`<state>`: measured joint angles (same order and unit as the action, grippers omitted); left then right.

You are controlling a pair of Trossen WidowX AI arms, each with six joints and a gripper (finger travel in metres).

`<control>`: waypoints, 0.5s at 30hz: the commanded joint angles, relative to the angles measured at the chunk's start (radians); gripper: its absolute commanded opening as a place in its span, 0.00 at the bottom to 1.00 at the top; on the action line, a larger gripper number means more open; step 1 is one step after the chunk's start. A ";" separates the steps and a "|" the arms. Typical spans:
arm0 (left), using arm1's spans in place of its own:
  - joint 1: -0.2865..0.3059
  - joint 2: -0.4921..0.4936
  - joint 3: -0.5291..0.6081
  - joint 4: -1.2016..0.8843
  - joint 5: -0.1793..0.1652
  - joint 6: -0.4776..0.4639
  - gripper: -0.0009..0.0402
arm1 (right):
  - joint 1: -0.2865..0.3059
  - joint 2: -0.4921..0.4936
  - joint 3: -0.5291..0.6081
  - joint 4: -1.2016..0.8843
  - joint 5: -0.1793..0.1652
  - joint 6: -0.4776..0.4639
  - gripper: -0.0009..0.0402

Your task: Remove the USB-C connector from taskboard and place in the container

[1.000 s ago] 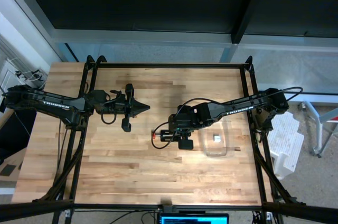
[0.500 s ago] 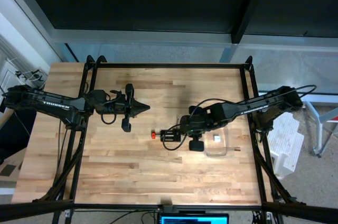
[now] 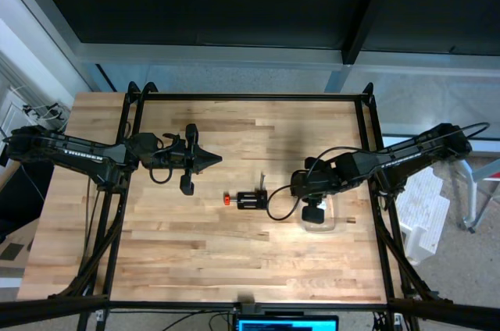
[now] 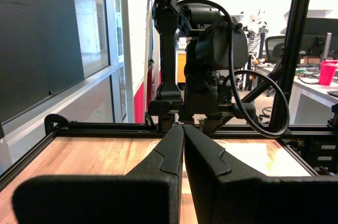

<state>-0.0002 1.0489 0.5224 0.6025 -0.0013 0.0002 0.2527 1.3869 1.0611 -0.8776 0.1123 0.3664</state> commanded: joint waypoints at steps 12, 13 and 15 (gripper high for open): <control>0.000 0.000 0.000 0.000 0.000 0.000 0.02 | 0.005 -0.051 -0.089 -0.004 0.000 0.023 0.09; 0.000 0.000 0.000 0.000 0.000 0.000 0.02 | 0.005 -0.051 -0.090 -0.004 0.001 0.023 0.11; 0.000 0.000 0.000 0.000 0.000 0.000 0.02 | 0.006 -0.051 -0.091 -0.003 0.001 0.023 0.15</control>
<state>-0.0002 1.0489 0.5224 0.6029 -0.0013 0.0002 0.2581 1.3350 0.9707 -0.8814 0.1123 0.3904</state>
